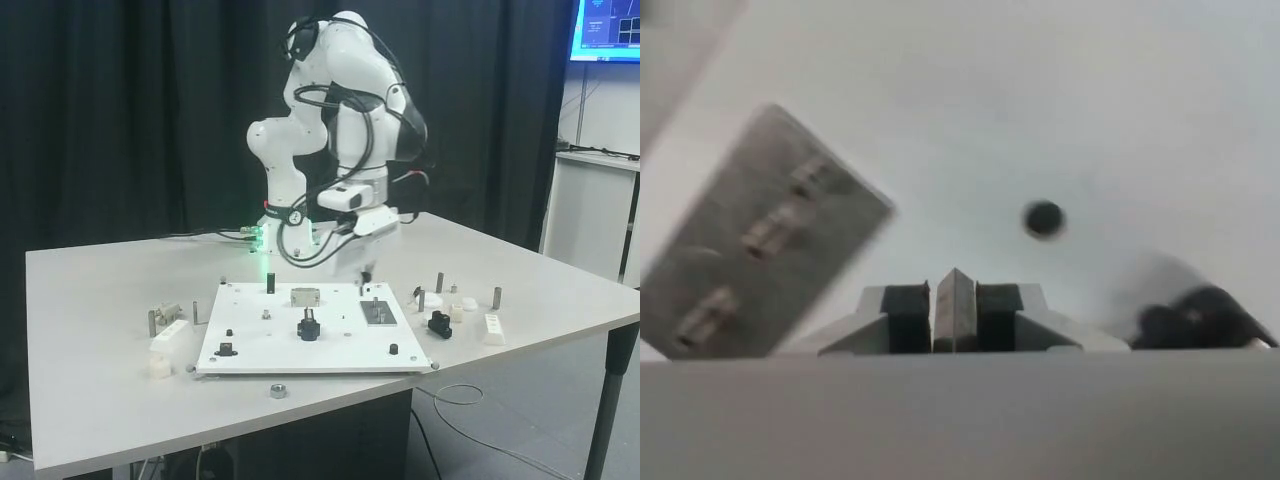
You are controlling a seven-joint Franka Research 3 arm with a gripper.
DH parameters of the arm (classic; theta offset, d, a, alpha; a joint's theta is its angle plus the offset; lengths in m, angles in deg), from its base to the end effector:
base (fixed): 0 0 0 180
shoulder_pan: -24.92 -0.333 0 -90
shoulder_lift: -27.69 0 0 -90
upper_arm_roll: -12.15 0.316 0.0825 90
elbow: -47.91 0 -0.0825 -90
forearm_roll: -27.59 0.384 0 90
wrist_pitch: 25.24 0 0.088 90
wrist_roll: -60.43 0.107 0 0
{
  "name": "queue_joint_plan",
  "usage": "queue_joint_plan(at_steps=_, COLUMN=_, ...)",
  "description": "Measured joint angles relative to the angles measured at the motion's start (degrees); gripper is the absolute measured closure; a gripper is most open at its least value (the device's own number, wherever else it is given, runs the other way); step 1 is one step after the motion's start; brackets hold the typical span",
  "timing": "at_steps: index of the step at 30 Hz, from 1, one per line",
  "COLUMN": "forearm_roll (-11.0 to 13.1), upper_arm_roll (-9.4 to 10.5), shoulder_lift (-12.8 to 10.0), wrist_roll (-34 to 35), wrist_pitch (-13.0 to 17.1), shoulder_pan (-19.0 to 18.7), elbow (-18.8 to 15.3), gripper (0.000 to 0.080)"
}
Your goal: Place square peg 2.
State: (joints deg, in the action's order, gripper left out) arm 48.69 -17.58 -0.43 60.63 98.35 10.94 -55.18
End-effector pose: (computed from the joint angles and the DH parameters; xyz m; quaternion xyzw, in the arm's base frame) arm 0.6282 -0.1350 0.2998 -0.9742 0.2221 0.0212 0.0344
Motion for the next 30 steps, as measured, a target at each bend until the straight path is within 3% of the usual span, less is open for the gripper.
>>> queue_joint_plan(at_steps=30, forearm_roll=-0.1, upper_arm_roll=1.66, shoulder_lift=0.2, wrist_roll=14.6, wrist_pitch=0.1, shoulder_pan=-15.7, elbow=-1.1, gripper=0.0708)
